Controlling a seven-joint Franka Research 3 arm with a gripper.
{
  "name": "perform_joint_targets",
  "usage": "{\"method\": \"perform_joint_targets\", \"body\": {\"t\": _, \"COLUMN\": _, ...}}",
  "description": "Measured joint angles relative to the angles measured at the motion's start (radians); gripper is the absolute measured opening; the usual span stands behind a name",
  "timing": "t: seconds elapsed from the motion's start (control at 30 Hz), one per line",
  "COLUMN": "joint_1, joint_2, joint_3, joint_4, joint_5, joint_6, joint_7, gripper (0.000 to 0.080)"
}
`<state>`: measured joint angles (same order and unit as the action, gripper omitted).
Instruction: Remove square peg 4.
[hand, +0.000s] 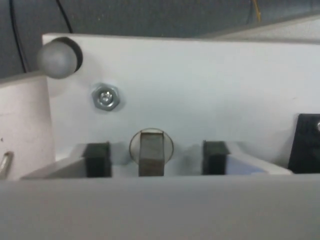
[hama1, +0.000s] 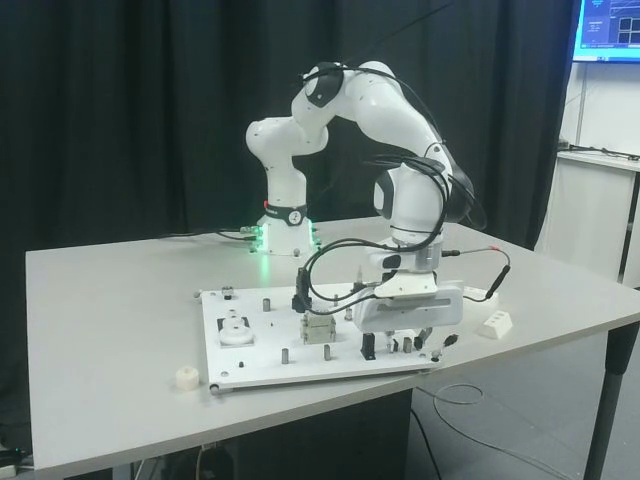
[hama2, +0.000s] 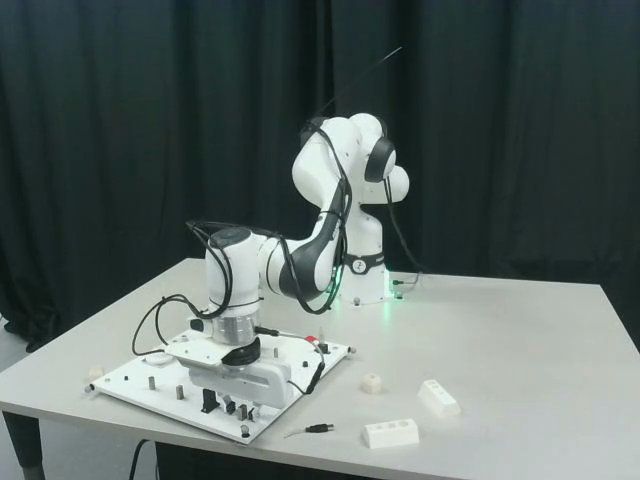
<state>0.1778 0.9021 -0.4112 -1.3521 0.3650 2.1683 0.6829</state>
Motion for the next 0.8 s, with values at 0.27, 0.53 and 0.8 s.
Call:
{"method": "perform_joint_targets", "body": {"t": 0.27, "joint_1": -0.002, "joint_2": 0.006, "joint_3": 0.002, "joint_4": 0.01, "joint_5": 0.001, "joint_6": -0.012, "joint_7": 0.0, "gripper": 0.02}}
{"method": "perform_joint_targets", "body": {"t": 0.53, "joint_1": -0.005, "joint_2": 0.009, "joint_3": 0.003, "joint_4": 0.02, "joint_5": 0.0, "joint_6": -0.022, "joint_7": 0.015, "gripper": 0.01}}
{"method": "perform_joint_targets", "body": {"t": 0.8, "joint_1": -0.009, "joint_2": 0.01, "joint_3": 0.005, "joint_4": 0.024, "joint_5": 0.0, "joint_6": -0.028, "joint_7": 0.015, "gripper": 0.01}}
